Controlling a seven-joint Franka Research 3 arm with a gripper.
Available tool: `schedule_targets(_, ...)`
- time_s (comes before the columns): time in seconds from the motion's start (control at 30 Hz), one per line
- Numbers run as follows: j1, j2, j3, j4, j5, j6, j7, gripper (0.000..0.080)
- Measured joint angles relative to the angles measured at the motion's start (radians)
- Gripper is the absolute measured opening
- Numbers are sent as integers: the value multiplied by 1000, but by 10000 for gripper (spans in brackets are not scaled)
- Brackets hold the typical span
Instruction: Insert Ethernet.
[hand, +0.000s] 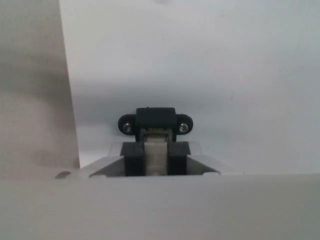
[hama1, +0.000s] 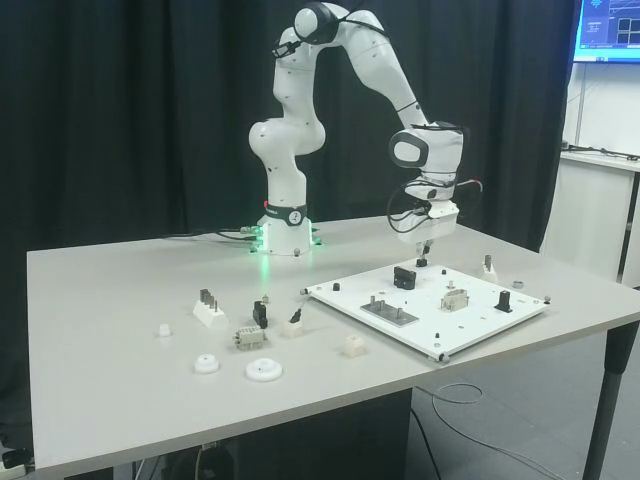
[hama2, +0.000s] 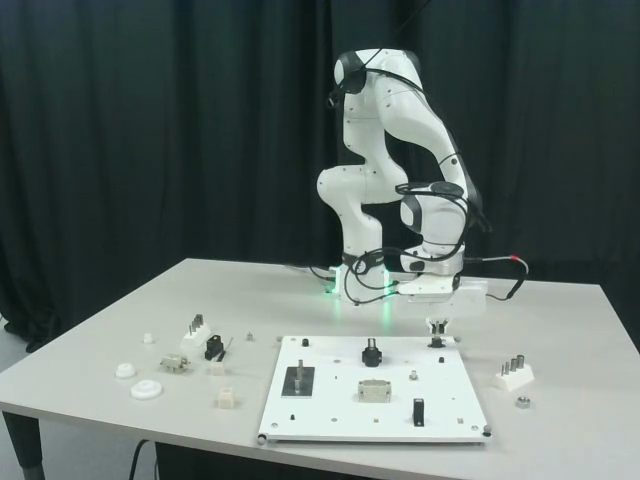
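The white seven-joint arm (hama1: 345, 60) reached down over the far edge of the flat white assembly board (hama2: 330, 410) that lay on the grey table (hama1: 120, 300). In the wrist view, its two-fingered gripper (hand: 157, 159) was clenched on a pale plastic Ethernet plug (hand: 156, 150), the black fingertips (hand: 132, 159) pressed against both sides of it. The plug's front end sat right at the mouth of the black flanged Ethernet socket (hand: 155, 119), which was fixed to the board by a screw on each side; whether the plug had gone in at all could not be told. In the second room view the gripper (hama2: 438, 328) hung just above that small black socket (hama2: 437, 342) near the board's back edge. Small white gear-like parts (hama1: 263, 371) lay loose on the table, well apart from the board
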Motion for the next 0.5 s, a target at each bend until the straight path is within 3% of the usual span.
schedule_targets(0.4, 0, -5, 1, 6, -3, -18, -27, 91)
schedule_targets(0.43, 0, -8, 1, 9, -2, -26, -27, 291)
schedule_targets(0.5, -1, -17, 1, 16, -2, -48, -27, 291)
